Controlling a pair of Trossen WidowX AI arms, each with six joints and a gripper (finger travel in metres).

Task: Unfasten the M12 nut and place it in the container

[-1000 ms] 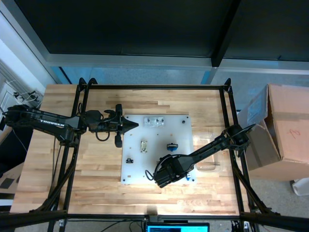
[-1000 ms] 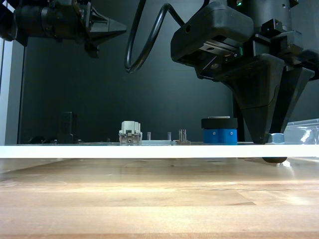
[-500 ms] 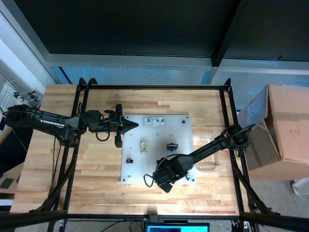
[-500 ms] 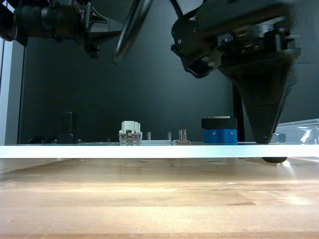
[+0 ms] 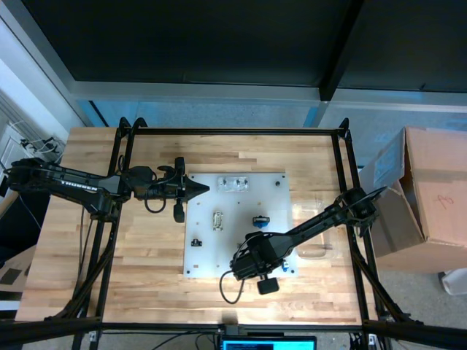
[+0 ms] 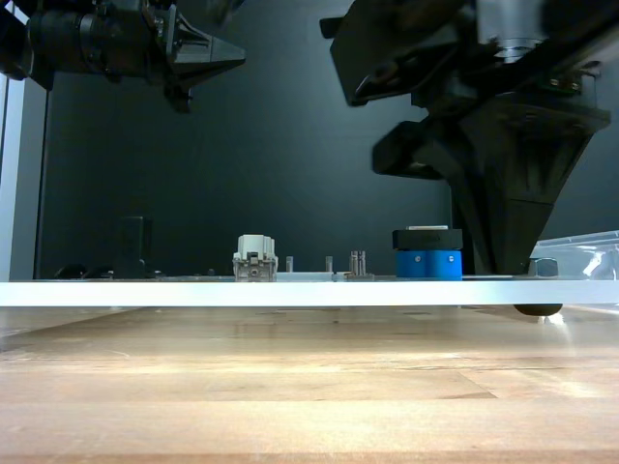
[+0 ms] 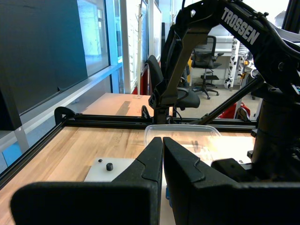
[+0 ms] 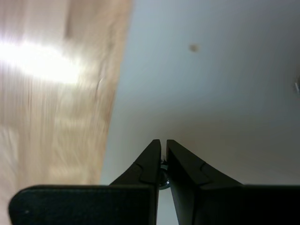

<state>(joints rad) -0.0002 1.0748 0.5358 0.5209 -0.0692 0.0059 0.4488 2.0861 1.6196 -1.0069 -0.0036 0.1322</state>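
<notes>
My right gripper (image 5: 278,267) points straight down at the near right edge of the white board (image 5: 219,200). Its fingers are shut on the small silver nut (image 8: 163,177), which shows between them in the right wrist view. In the low view the nut (image 6: 545,265) sits at board level beside the fingertips of the right gripper (image 6: 513,273). The stud's ribs are hidden, so I cannot tell how far down the nut sits. My left gripper (image 5: 198,188) hovers shut and empty above the board's far left edge. I see no nut inside the clear container (image 5: 319,222).
A blue block (image 6: 427,263), a grey connector (image 6: 253,261) and small posts stand on the board. The clear container (image 7: 182,136) lies to the right of the board. A black frame (image 5: 233,132) rings the table. A cardboard box (image 5: 427,197) sits off the table's right side.
The right wrist has turned about its own axis, swinging its body and cable toward the near edge. The fingertips stayed at the same spot on the board. The left arm has not moved.
</notes>
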